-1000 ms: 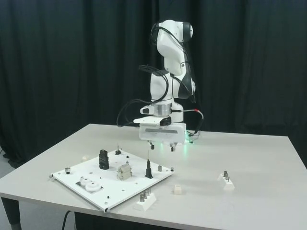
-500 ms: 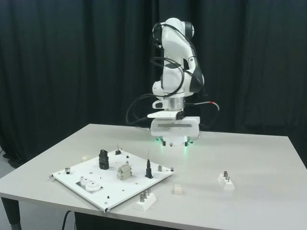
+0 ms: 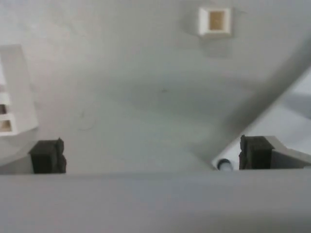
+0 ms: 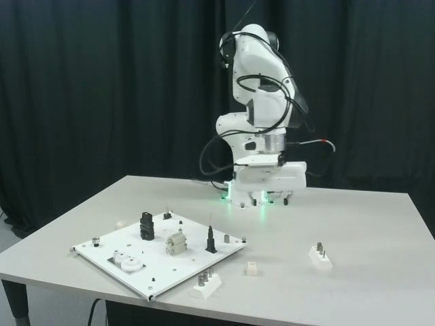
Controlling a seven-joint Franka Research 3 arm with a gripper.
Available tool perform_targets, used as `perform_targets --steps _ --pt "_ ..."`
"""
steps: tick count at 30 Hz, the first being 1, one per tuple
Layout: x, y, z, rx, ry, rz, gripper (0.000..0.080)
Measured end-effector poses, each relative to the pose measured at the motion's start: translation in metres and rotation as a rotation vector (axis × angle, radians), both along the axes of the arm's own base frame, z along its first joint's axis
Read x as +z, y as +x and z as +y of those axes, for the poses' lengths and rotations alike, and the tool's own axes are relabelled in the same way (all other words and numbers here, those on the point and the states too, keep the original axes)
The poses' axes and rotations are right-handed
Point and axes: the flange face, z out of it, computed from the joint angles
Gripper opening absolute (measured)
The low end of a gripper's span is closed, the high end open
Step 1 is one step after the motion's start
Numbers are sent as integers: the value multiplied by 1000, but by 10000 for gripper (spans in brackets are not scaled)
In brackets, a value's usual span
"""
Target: Pick square peg 2.
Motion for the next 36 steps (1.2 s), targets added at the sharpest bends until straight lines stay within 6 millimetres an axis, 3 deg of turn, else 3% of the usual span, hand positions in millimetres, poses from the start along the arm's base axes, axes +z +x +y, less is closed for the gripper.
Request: perform_targets --steps 8,23,36 --pt "-10 0 34 61 -13 18 800" --pt "-46 -11 99 109 -28 71 800" --pt "-76 -2 123 103 -38 97 800"
